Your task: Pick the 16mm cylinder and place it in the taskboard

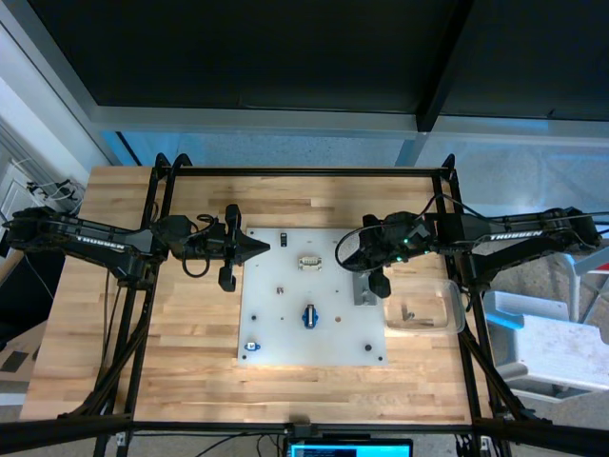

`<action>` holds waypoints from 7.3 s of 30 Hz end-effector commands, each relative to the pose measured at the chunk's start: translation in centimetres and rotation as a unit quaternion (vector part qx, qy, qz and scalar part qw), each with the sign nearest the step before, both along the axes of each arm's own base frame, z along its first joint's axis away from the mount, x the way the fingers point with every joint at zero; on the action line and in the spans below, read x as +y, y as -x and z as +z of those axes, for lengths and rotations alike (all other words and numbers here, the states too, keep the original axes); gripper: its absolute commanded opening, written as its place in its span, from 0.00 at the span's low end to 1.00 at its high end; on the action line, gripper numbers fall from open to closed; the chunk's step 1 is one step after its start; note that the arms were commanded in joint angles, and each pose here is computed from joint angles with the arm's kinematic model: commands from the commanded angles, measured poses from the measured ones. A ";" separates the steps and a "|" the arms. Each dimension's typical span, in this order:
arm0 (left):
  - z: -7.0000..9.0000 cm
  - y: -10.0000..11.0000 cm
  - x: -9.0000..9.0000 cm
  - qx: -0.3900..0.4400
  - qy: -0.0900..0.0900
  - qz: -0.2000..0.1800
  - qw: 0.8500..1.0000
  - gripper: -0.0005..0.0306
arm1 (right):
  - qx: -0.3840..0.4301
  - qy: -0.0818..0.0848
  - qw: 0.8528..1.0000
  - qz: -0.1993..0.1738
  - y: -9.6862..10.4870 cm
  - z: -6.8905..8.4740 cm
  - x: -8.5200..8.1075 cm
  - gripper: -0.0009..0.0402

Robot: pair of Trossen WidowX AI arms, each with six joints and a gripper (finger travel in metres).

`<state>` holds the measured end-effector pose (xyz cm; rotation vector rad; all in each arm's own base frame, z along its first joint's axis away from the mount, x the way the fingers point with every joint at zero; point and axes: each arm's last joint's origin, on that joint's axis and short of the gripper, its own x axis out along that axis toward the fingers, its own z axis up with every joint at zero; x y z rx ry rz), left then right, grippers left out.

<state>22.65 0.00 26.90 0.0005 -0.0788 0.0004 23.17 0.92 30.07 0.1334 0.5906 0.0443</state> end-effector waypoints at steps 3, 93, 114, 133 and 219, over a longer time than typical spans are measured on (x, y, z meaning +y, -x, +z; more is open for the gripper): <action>0.0 0.0 0.0 0.000 0.000 0.000 1.000 0.02 | 0.061 0.001 0.998 0.007 0.8 -0.1 0.5 0.02; 0.0 0.0 0.0 0.000 0.000 0.000 1.000 0.02 | 0.389 0.066 0.918 0.027 8.0 -5.4 8.8 0.57; 0.0 0.0 0.0 0.000 0.000 0.000 1.000 0.02 | 0.388 0.065 0.919 0.025 8.0 -7.9 9.3 0.58; 0.0 0.0 0.0 0.000 0.000 0.000 1.000 0.02 | 0.374 0.052 0.926 0.023 8.2 -10.7 9.3 0.57; 0.0 0.0 0.0 0.000 0.000 0.000 1.000 0.02 | 0.360 0.042 0.932 0.025 8.1 -10.5 9.3 0.07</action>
